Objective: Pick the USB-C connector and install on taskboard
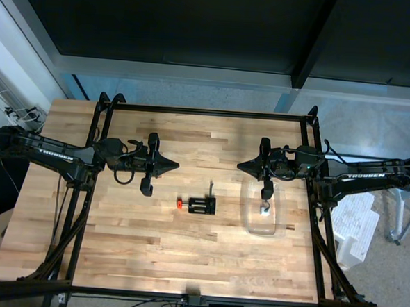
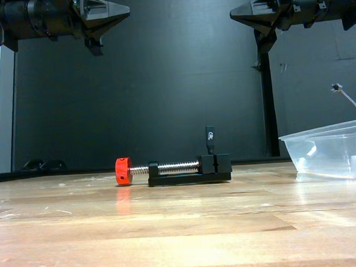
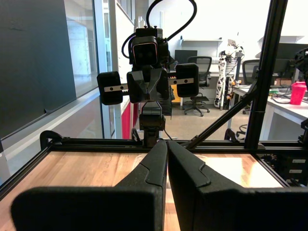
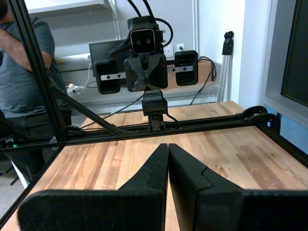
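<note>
High view: left pincer [image 1: 176, 166] and right pincer [image 1: 239, 167], both pinched together, hang high, tips facing; small black orange-tabbed taskboard block [image 1: 202, 206] lies below, between them.

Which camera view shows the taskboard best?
The low view: the taskboard stands side-on, unobstructed. The high view shows only its top; wrist views miss it. The left gripper and right gripper hang shut, raised, flanking it.

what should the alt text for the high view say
Seen from above, the left gripper and right gripper, both shut, point at each other over a wooden table. Between them and nearer the camera sits the taskboard. Beside it, toward the right arm, a clear tray holds the USB-C connector.
</note>
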